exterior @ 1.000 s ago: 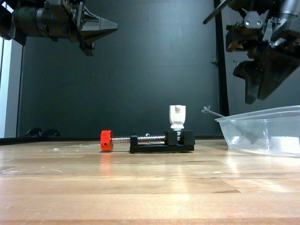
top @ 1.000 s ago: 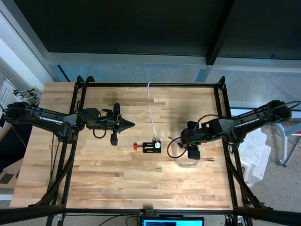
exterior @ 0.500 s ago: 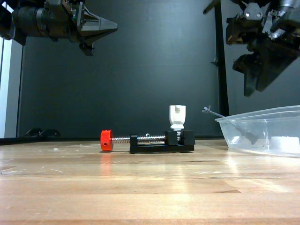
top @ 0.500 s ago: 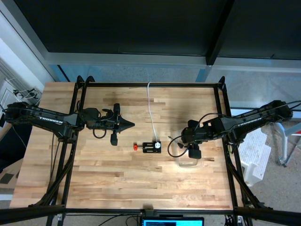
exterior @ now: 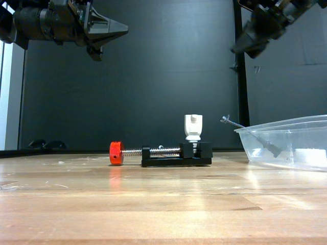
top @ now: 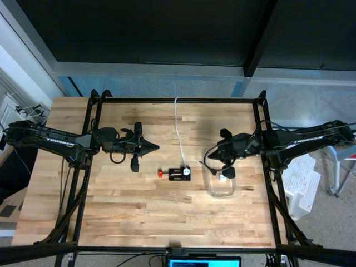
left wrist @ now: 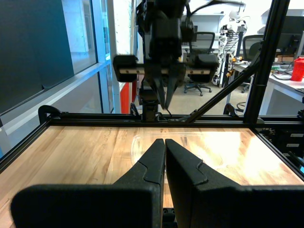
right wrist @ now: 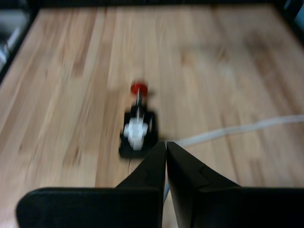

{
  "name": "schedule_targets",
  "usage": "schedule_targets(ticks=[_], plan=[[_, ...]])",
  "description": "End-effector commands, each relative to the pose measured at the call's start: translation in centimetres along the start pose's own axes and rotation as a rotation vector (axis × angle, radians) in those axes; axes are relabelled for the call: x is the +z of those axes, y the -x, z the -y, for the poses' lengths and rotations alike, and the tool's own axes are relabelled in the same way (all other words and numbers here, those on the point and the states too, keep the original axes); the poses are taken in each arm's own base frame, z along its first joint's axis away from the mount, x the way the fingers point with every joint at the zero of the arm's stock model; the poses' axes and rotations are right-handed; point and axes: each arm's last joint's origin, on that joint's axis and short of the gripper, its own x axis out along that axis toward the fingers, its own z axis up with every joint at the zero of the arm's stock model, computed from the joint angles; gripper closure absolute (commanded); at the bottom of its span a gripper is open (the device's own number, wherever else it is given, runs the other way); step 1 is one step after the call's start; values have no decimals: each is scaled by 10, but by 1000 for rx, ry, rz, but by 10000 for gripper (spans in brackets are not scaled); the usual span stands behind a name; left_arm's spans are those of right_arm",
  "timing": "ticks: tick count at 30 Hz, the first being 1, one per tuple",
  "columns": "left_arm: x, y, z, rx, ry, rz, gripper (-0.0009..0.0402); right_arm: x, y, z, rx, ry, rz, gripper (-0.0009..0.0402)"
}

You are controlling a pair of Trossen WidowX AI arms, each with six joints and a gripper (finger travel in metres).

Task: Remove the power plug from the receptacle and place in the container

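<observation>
Hovering: right pincer (exterior: pixel 238 49) above plug (exterior: pixel 274 150); left pincer (exterior: pixel 125 27) afar.

**Item: right gripper (exterior: pixel 238 49).**
- Position: it is raised from just above the container (exterior: pixel 286 145) to well above it. It is also drawn back beyond the container's far rim, so it is no longer held directly over the container.
- Attitude: the fingers were pointed steeply down into the container. They are now tilted obliquely outward, away from it.

**Item: small white cube (top: pixel 222 177).**
- Visibility: it was covered by the wrist in the high view. It is now exposed inside the container.
</observation>
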Motion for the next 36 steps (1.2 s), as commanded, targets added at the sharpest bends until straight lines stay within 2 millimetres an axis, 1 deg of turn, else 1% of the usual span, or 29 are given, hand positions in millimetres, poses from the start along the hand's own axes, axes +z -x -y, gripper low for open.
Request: schedule_targets(ticks=[1,3,7,11,20,25,28,31,36], plan=[[0,0,0,0,-1,0,393,7,-2,7,-22,7,83,391],[0,0,0,0,0,1,393,11,-3,10,-25,20,134,394],[0,0,0,0,0,0,393,14,-7,16,32,19,241,394],[0,0,0,0,0,1,393,9,-13,22,14,9,314,393],[0,0,0,0,0,0,393,-7,-22,23,16,2,483,393],[0,0,0,0,0,1,393,-15,-24,24,17,0,546,393],[0,0,0,0,0,1,393,-19,-25,28,45,1,549,393],[0,0,0,0,0,1,393,-22,-27,32,36,-2,550,393],[0,0,0,0,0,1,393,-25,-27,32,34,-2,581,393]])
